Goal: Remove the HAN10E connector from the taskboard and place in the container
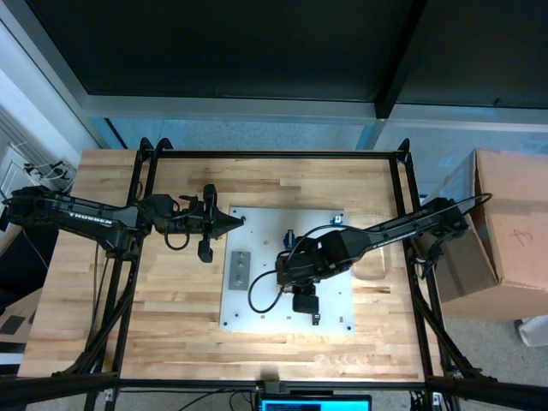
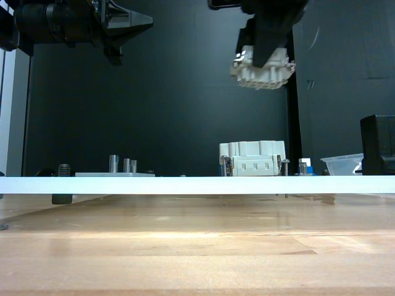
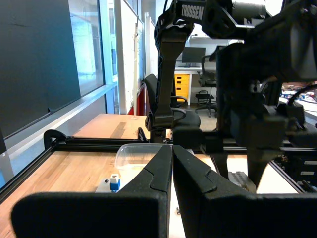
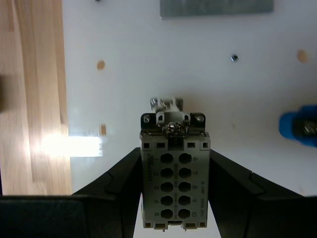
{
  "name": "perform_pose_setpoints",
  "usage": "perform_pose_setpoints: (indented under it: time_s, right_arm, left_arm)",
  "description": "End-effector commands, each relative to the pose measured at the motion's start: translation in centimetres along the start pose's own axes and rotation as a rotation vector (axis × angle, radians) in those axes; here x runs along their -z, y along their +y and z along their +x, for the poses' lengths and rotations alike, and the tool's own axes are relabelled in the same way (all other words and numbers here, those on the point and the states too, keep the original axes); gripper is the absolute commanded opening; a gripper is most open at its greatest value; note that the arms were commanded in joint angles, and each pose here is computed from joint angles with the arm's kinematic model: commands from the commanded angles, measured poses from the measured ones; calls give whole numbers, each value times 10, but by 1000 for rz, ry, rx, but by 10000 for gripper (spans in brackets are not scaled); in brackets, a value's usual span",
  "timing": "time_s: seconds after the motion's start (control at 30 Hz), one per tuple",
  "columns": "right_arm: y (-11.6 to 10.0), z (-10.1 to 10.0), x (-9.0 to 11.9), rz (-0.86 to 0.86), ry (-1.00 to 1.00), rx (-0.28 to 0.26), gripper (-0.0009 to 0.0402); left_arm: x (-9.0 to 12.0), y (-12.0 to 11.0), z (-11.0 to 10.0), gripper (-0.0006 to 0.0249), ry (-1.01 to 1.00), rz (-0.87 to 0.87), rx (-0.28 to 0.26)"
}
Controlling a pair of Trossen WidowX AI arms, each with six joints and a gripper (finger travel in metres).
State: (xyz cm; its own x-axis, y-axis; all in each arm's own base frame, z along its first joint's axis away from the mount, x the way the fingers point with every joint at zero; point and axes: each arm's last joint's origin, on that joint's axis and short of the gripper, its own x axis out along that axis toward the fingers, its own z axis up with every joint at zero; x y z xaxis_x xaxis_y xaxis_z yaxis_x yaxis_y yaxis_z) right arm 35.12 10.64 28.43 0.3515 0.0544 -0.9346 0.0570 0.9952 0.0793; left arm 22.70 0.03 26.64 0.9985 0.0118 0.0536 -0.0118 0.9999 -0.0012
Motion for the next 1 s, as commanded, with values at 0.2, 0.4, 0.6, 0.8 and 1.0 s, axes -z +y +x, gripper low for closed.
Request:
perform_pose_setpoints:
  time_s: [0.2,0.4,0.6,0.8,1.0]
  right_arm:
    - [-14,-13,33,10,18,19,0]
    - [-26,-20,63,31,37,26,0]
    - [-37,-30,91,51,31,27,0]
    - [-48,-40,117,67,13,39,0]
    - [-58,-46,141,125,0,51,0]
  left_arm:
    - [0,0,0,0,-1,0,0]
    - [0,0,0,0,0,0,0]
    - [0,0,0,0,0,0,0]
    - [0,0,0,0,0,0,0]
    - [0,0,0,0,0,0,0]
